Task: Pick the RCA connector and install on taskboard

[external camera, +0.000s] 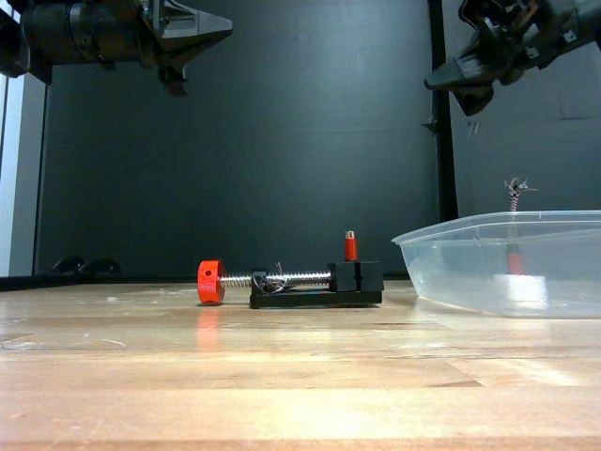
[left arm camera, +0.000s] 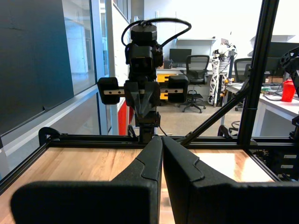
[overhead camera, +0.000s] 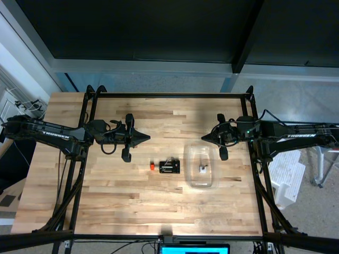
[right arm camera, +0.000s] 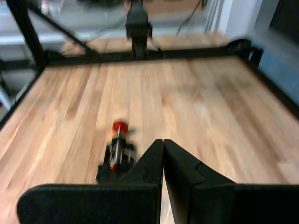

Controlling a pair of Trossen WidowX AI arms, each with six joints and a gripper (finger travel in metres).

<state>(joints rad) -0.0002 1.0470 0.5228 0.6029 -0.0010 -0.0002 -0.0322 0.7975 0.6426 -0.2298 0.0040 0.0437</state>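
On the light wooden tabletop [overhead camera: 132, 201] there are three things: one small black rectangular taskboard [overhead camera: 169, 166] with a red stub at one end, one clear plastic tray [overhead camera: 201, 151], and one tiny silvery-grey metal RCA connector [overhead camera: 203, 169] with a dark spot. The RCA connector lies inside the tray, on its floor. The taskboard stands just beside the tray, toward the left arm, with a narrow gap between them. There are two arms, each with one pincer. The left pincer [overhead camera: 146, 138] hangs high above the tabletop, beyond the taskboard, its two fingers pressed together with nothing between them. The right pincer [overhead camera: 204, 136] hangs high over the far edge of the tray, also closed and empty.
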